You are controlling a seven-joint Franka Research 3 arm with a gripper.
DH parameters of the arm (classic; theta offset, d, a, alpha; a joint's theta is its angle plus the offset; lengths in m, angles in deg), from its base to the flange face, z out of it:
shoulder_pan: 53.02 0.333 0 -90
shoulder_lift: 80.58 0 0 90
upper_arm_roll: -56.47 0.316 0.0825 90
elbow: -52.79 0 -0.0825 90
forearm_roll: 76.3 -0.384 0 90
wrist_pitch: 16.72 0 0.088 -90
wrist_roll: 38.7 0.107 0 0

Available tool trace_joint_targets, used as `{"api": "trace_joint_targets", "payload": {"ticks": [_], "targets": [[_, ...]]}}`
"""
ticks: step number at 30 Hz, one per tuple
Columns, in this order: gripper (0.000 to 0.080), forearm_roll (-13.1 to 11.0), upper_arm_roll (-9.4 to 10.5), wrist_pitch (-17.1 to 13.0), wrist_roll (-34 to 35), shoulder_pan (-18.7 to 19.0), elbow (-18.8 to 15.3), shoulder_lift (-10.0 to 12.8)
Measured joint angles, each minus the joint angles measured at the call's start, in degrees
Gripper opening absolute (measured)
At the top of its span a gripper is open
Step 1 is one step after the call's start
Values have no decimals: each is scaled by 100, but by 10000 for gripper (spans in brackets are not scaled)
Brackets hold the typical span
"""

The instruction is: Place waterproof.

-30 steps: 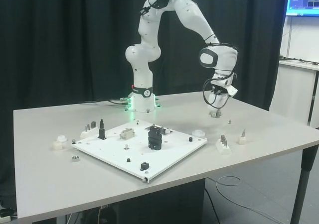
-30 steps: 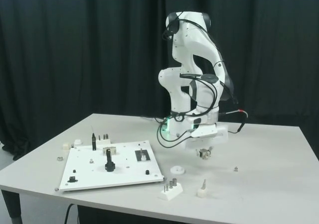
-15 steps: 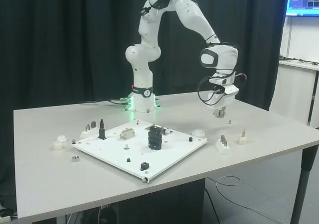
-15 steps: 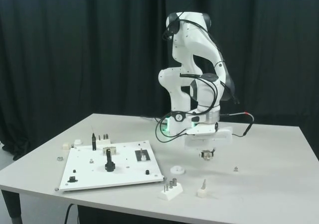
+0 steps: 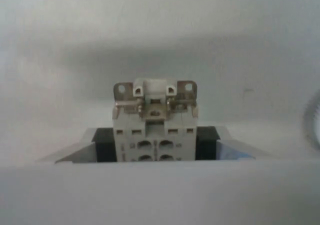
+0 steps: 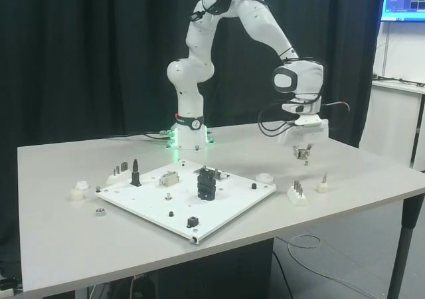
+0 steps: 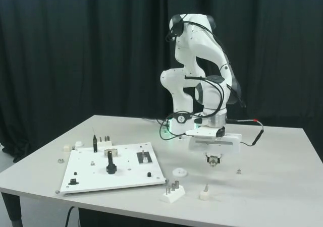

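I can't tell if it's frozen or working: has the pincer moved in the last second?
Yes. The pincer, holding a small connector, has swung away from the white board, toward the table's far side.

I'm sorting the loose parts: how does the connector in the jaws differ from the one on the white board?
The held connector hangs in the air off the board's side, clamped in the gripper; the board connector rests on the white board, untouched. Both look small, pale and blocky.

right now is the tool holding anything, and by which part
Yes. The tool holds a small white connector block, pinched at its two sides low on the body; its end with metal tabs sticks out past the fingertips, above the grey table.
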Motion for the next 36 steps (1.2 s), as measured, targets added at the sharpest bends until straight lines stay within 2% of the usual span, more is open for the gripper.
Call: {"api": "trace_joint_targets", "payload": {"ticks": [8, 15, 21, 26, 36], "targets": [[314, -2, -10, 0, 1629, -49, 130, 163], [314, -27, -22, 0, 2457, -117, 148, 242], [314, -189, -43, 5, 3135, -196, 148, 314], [314, -346, -59, 28, 3417, -281, 148, 393], [314, -732, -64, 30, 3423, -455, 149, 568]]}}
